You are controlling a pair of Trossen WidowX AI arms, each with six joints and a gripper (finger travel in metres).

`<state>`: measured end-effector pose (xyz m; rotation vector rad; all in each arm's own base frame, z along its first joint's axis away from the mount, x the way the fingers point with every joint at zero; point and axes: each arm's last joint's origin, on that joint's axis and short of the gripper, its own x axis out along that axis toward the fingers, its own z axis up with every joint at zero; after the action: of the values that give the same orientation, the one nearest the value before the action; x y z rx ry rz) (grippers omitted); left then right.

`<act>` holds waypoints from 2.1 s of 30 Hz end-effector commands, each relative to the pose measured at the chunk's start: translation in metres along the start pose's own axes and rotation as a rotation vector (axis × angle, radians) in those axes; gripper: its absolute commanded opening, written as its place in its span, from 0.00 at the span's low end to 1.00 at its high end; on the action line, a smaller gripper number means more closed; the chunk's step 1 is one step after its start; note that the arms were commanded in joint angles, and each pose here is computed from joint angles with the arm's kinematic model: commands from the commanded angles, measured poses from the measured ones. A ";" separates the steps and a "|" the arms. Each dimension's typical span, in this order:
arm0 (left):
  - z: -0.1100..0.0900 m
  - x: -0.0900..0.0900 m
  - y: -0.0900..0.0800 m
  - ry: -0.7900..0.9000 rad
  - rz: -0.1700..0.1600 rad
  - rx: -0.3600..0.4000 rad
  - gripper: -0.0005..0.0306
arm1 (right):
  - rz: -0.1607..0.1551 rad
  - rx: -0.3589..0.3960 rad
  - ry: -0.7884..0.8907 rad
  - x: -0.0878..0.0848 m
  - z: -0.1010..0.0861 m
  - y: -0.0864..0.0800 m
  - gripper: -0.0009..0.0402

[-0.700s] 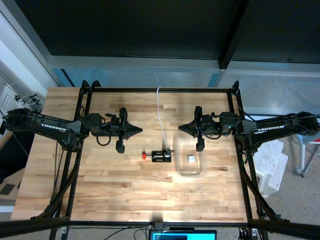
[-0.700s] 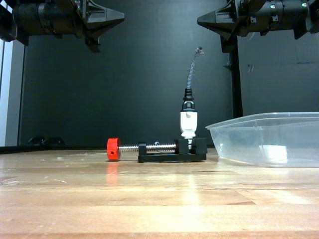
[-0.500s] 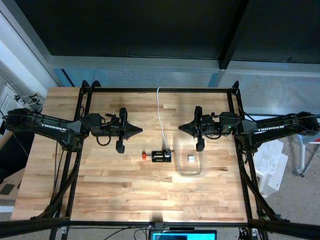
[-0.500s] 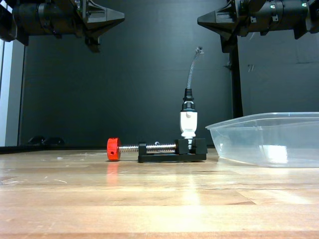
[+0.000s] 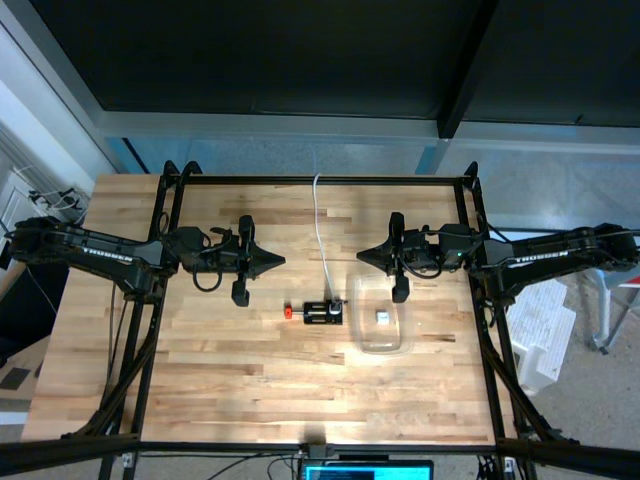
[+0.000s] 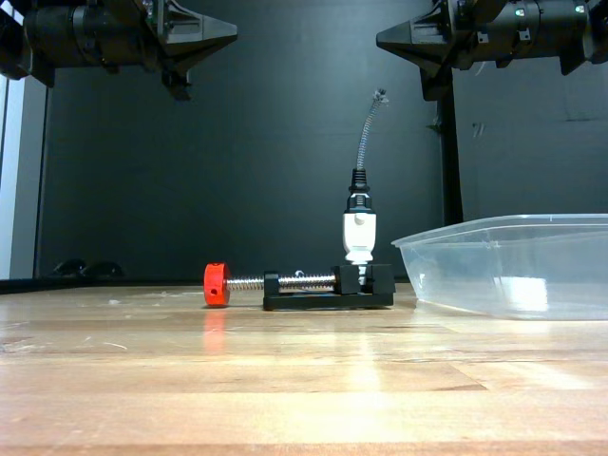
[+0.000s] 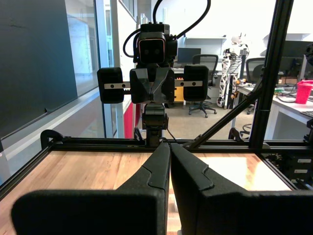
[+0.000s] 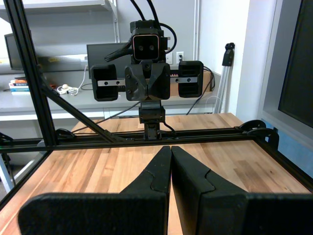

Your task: Remove the power plug from the receptacle and place in the container

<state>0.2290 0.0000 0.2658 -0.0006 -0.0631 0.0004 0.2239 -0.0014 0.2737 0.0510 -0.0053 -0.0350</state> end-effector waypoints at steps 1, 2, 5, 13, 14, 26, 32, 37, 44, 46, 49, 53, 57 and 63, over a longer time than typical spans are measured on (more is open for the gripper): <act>0.000 0.000 0.000 0.000 0.000 0.000 0.02 | 0.000 0.001 0.000 0.000 0.000 0.000 0.02; 0.000 0.000 0.000 0.000 0.000 0.000 0.02 | 0.000 0.000 0.000 0.000 0.000 0.000 0.02; 0.000 0.000 0.000 0.000 0.000 0.000 0.02 | 0.000 0.000 0.000 0.000 0.000 0.000 0.02; 0.000 0.000 0.000 0.000 0.000 0.000 0.02 | 0.000 0.000 0.000 0.000 0.000 0.000 0.02; 0.000 0.000 0.000 0.000 0.000 0.000 0.02 | 0.000 0.000 0.000 0.000 0.000 0.000 0.02; 0.000 0.000 0.000 0.000 0.000 0.000 0.02 | 0.060 0.020 0.038 0.001 0.000 0.002 0.02; 0.000 0.000 0.000 0.000 0.000 0.000 0.02 | 0.049 0.016 0.330 0.006 0.006 0.006 0.02; 0.000 0.000 0.000 0.000 0.000 0.000 0.02 | 0.041 0.008 0.575 0.015 0.013 0.009 0.02; 0.000 0.000 0.000 0.000 0.000 0.000 0.02 | 0.036 -0.001 0.817 0.034 0.018 0.013 0.02; 0.000 0.000 0.000 0.000 0.000 0.000 0.02 | 0.040 -0.003 0.854 0.040 0.017 0.016 0.04; 0.000 0.000 0.000 0.000 0.000 0.000 0.02 | 0.039 -0.002 0.913 0.050 0.015 0.019 0.11; 0.000 0.000 0.000 0.000 0.000 0.000 0.02 | 0.039 0.003 0.967 0.065 0.009 0.024 0.26; 0.000 0.000 0.000 0.000 0.000 0.000 0.02 | 0.043 0.002 1.016 0.081 0.003 0.031 0.41; 0.000 0.000 0.000 0.000 0.000 0.000 0.02 | 0.033 -0.028 1.059 0.097 -0.008 0.044 0.53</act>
<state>0.2290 0.0000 0.2658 -0.0002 -0.0631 0.0004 0.3204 0.0367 0.2713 0.0472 1.0436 0.0333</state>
